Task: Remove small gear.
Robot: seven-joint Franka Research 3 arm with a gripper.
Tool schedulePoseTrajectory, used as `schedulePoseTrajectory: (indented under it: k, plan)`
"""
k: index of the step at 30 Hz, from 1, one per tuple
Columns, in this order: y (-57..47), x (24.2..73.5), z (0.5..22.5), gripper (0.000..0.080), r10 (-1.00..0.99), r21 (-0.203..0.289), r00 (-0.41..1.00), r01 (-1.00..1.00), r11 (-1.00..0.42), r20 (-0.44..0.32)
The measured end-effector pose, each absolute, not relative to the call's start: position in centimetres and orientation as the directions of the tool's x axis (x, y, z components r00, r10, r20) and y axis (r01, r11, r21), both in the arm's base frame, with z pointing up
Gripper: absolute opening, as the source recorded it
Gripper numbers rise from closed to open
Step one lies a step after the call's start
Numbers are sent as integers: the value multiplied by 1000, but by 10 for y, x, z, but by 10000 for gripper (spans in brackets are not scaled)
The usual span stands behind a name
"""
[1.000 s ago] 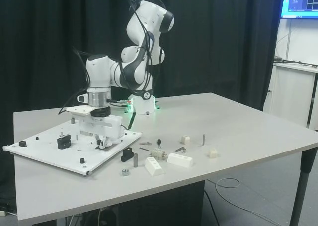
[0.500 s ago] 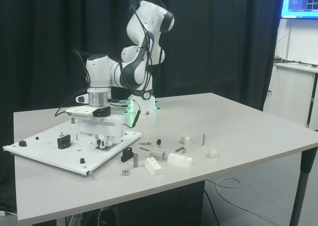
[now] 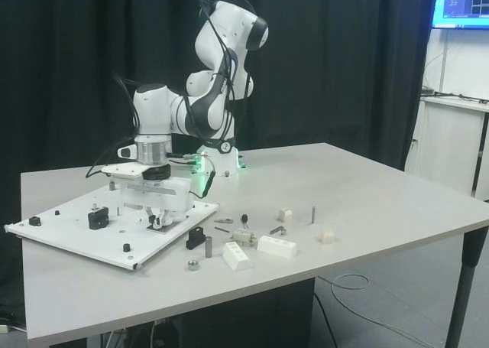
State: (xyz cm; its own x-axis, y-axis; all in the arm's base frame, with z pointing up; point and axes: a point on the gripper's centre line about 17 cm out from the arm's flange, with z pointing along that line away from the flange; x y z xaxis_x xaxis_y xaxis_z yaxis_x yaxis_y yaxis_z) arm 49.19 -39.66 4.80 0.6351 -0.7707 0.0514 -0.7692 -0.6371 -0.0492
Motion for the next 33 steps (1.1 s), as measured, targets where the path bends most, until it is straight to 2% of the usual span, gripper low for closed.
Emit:
schedulePoseTrajectory:
  k: [14,22,33]
  plan:
    - [-397,492,48,138,-794,-49,606,-792,-608,51]
    - [-396,492,48,138,-756,-44,653,-755,-655,54]
    - [-397,492,48,138,-785,-45,617,-784,-619,52]
